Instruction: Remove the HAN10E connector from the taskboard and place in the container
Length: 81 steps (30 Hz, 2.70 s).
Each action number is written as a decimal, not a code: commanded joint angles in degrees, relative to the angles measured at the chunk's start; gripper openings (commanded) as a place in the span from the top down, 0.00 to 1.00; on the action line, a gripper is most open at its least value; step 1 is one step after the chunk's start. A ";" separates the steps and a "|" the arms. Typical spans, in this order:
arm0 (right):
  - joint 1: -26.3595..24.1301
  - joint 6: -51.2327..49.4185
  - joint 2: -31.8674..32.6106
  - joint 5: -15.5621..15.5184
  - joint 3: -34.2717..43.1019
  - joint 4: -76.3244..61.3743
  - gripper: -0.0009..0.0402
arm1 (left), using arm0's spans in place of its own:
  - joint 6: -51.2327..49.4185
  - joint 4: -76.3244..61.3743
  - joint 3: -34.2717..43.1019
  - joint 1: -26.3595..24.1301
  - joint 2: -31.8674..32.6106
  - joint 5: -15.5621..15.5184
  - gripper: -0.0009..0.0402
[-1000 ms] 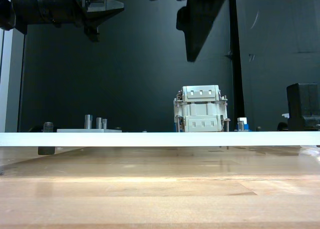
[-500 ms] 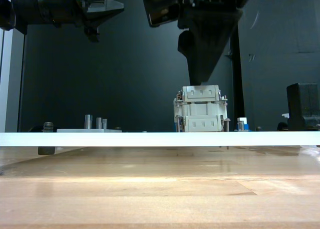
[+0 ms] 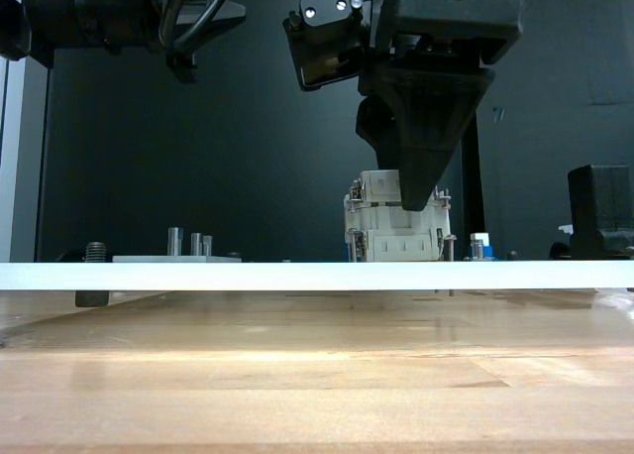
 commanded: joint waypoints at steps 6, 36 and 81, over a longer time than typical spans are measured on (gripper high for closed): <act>0.02 0.02 -0.07 0.00 0.00 1.18 0.33 | 0.00 0.07 0.02 0.00 0.02 0.02 0.98; 0.04 0.00 -1.27 0.04 0.00 1.36 0.79 | 0.00 0.07 0.02 0.00 0.02 0.02 0.98; 4.15 8.55 -35.39 0.61 -28.94 -4.20 0.86 | 0.00 0.07 0.02 0.02 0.02 0.02 0.98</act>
